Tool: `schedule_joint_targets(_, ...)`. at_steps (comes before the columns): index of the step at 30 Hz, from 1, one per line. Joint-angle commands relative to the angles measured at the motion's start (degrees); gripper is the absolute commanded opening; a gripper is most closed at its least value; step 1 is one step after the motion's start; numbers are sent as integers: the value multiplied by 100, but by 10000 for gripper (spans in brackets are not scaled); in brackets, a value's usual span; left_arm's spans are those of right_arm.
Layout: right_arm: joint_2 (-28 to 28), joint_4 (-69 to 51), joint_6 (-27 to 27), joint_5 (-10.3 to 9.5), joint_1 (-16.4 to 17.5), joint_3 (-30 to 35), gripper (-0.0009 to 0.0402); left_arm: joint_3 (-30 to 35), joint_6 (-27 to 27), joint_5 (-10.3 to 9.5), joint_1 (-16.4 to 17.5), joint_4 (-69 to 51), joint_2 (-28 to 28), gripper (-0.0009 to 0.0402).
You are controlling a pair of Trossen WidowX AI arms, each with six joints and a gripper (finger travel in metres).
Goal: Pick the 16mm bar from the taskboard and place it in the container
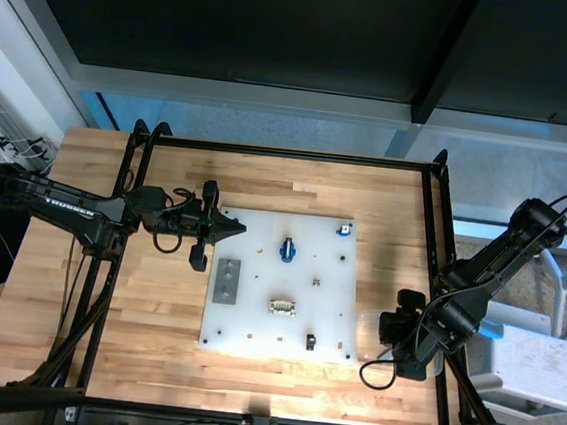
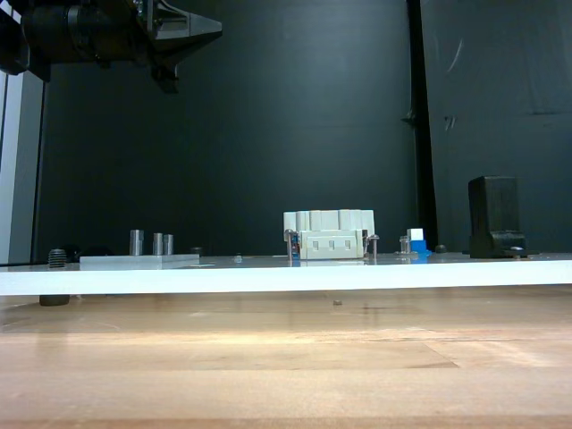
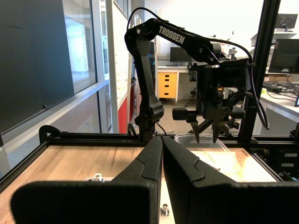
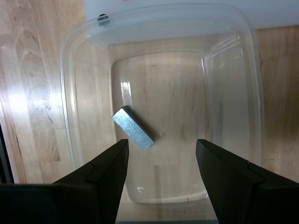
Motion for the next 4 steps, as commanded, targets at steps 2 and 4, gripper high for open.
schedule_joint_targets(2,0,46,0,0,0,2,201,0,0,0,2,0,0,0)
schedule_joint_targets(4,0,50,0,0,2,2,201,0,0,0,0,0,0,0)
